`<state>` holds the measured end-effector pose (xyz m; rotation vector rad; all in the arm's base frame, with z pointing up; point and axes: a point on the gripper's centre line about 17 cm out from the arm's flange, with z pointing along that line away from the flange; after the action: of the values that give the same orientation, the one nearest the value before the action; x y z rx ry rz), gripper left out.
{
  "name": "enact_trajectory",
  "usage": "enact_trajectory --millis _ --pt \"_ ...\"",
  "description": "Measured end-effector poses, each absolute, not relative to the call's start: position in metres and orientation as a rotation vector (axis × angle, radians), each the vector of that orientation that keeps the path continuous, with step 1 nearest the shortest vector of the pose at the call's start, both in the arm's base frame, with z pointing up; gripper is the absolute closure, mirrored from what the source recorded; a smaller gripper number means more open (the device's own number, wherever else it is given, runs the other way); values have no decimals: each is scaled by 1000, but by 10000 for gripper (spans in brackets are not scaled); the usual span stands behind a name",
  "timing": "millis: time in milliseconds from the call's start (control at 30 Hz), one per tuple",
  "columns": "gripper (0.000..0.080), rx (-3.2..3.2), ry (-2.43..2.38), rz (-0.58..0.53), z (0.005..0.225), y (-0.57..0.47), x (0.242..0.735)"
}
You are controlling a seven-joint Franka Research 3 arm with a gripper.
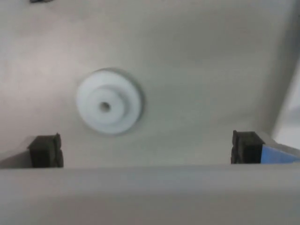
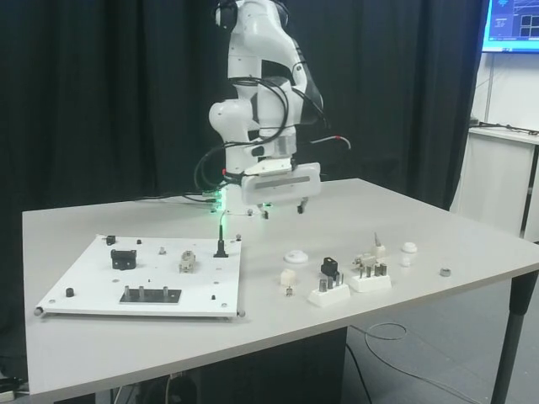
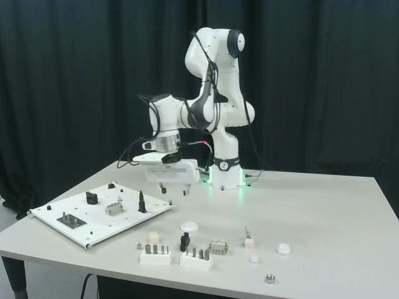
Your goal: Pick large gear.
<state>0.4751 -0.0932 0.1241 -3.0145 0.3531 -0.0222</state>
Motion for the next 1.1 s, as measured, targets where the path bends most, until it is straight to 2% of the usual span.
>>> enact_trajectory --millis 500,1100 --pt "3 -3064 329 -74 86 -57 481" --pt "3 -3120 334 -43 30 -43 476"
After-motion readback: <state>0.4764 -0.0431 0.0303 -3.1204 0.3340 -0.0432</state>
